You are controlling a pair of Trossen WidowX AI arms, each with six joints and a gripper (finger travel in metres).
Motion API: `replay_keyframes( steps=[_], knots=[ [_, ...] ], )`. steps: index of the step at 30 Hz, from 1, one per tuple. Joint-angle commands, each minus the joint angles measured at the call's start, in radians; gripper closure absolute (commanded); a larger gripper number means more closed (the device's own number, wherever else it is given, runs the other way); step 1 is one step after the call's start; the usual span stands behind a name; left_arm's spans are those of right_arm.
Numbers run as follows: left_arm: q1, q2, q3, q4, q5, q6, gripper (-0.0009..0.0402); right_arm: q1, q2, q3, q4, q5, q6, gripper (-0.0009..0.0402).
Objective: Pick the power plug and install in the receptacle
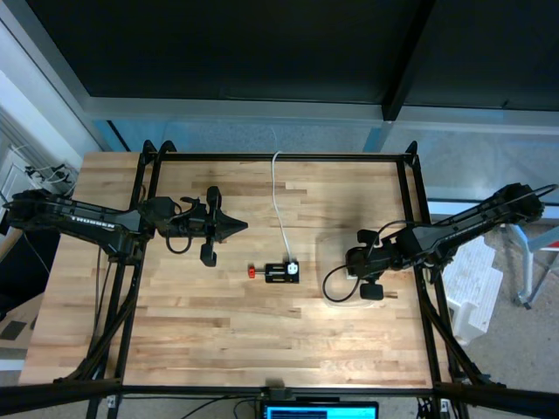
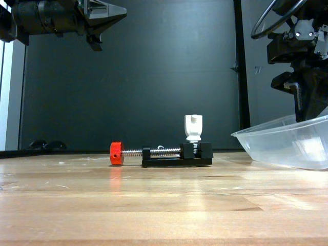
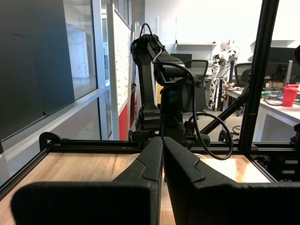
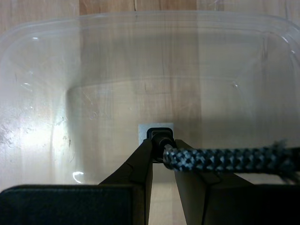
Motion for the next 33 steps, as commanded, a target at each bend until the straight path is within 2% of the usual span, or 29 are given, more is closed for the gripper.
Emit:
replay_keyframes(
  steps=[1,10,18,20,21,33],
  knots=[
    [0.0,0.0,0.0,0.0,0.0,0.0,0.0393,0.0,0.015,0.017,-0.004,0.0,-0.008,0.0393],
    [0.0,0.0,0.0,0.0,0.0,0.0,0.0393,0.0,0.057,0.075,-0.034,-0.001,-0.021,0.0393],
    [0.0,0.0,0.0,0.0,0.0,0.0,0.0393,-0.002,0.056,0.193,-0.087,0.0,-0.026,0.0393],
    [0.0,0.0,0.0,0.0,0.0,0.0,0.0393,-0.007,0.061,0.22,-0.086,0.009,-0.038,0.0393],
    [0.0,0.0,0.0,0.0,0.0,0.0,0.0393,-0.01,0.067,0.233,-0.087,0.024,-0.043,0.0393],
    [0.0,0.0,0.0,0.0,0.0,0.0,0.0393,-0.058,0.244,0.407,-0.064,0.051,-0.074,0.0393]
  ],
)
